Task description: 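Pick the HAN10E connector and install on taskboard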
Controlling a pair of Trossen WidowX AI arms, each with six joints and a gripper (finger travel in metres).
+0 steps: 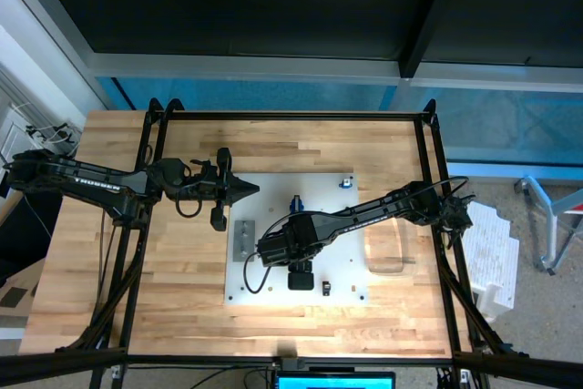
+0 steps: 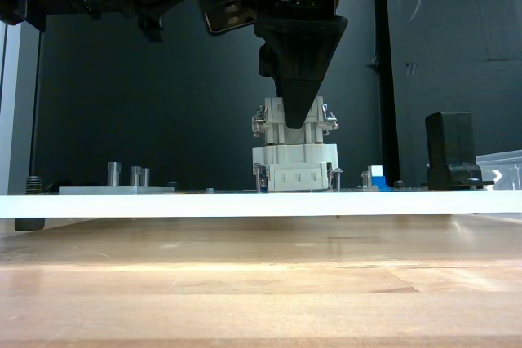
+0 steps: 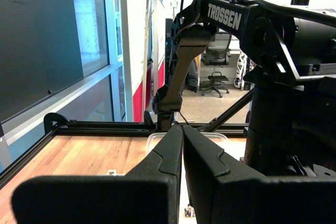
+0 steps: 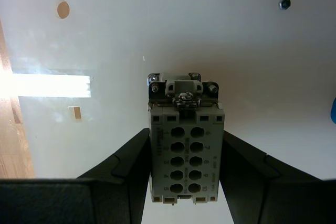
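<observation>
Right gripper point(image 2: 298, 116): fingers point(image 4: 131, 153) pinch the HAN10E connector point(image 4: 185, 163), which sits upright on a beige housing point(image 2: 295, 173) at the centre of the taskboard point(image 1: 344, 271). Left gripper point(image 1: 248, 189): fingers pressed together, above the board's 10 o'clock corner.

High camera: we look down and away from above the near edge of the table point(image 1: 137, 298), far enough back to take in the whole taskboard point(image 1: 273, 296) and both arms.

Low camera: table-top height at the near edge, level along the table, close to the board's edge.

Left wrist camera: along the left gripper point(image 3: 182, 129), fingers pressed together, by the board's far-left corner, facing the right arm point(image 3: 226, 17).

Right wrist camera: straight down along the right gripper point(image 4: 185, 163), very near the HAN10E connector point(image 4: 185, 140) clamped over mid-board.

The high, low and right wrist views share the connector and the board.
</observation>
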